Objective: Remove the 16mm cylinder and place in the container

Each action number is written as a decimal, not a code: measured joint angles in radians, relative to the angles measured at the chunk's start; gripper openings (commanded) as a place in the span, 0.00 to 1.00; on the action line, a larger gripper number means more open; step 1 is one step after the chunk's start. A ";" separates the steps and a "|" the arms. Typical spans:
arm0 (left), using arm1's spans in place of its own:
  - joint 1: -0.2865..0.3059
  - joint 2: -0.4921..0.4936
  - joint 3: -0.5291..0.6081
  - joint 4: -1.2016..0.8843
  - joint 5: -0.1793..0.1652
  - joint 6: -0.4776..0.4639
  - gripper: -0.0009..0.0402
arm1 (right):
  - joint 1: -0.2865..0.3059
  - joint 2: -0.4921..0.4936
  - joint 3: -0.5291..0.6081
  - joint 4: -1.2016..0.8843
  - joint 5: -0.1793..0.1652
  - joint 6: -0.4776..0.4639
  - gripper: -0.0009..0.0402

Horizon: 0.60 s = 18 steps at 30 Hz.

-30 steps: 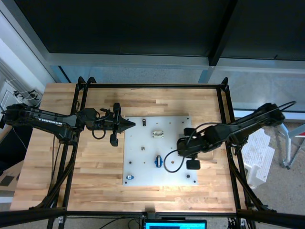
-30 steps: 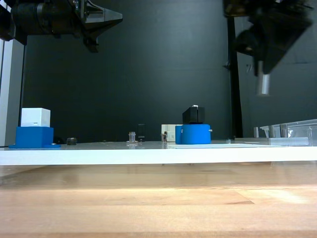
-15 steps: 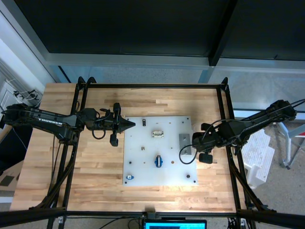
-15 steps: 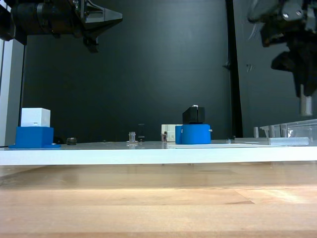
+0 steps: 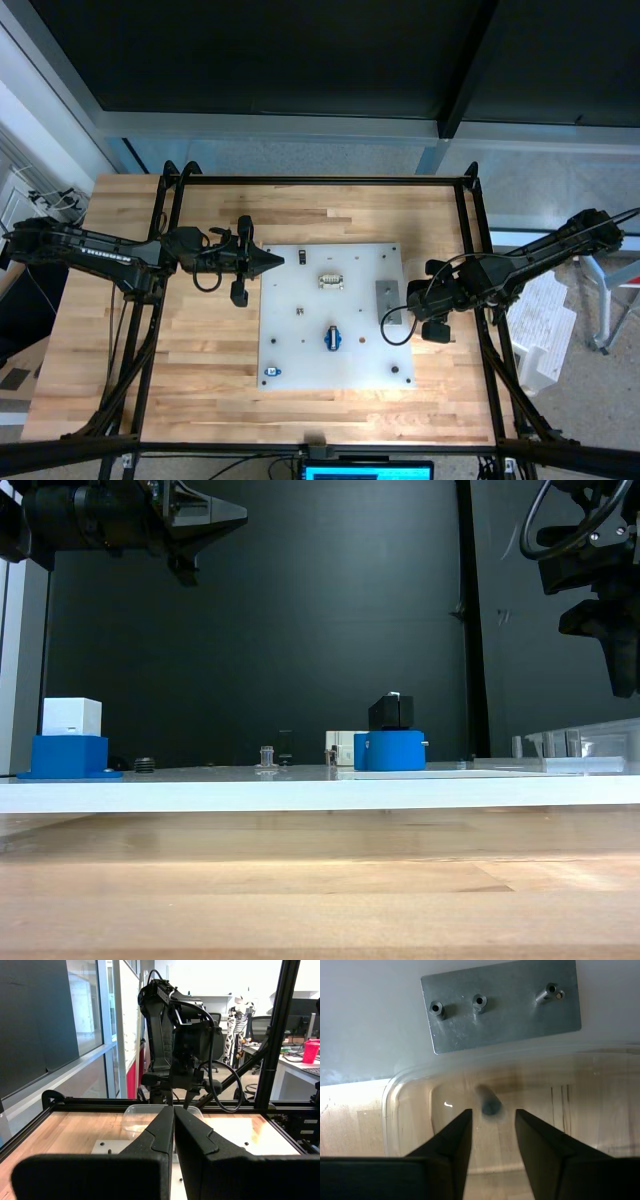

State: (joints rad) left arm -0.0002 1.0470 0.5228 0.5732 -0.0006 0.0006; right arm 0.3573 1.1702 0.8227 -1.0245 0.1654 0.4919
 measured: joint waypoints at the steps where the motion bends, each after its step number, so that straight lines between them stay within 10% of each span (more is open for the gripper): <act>1: 0.000 0.000 0.000 0.000 0.000 0.000 0.02 | 0.000 0.000 0.000 0.000 0.001 0.000 0.42; 18: 0.000 0.000 0.000 0.000 0.000 0.000 0.02 | -0.038 0.000 0.064 0.030 0.027 -0.048 0.53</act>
State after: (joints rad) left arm -0.0002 1.0473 0.5228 0.5732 -0.0002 0.0006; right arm 0.3191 1.1702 0.8867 -0.9943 0.1925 0.4435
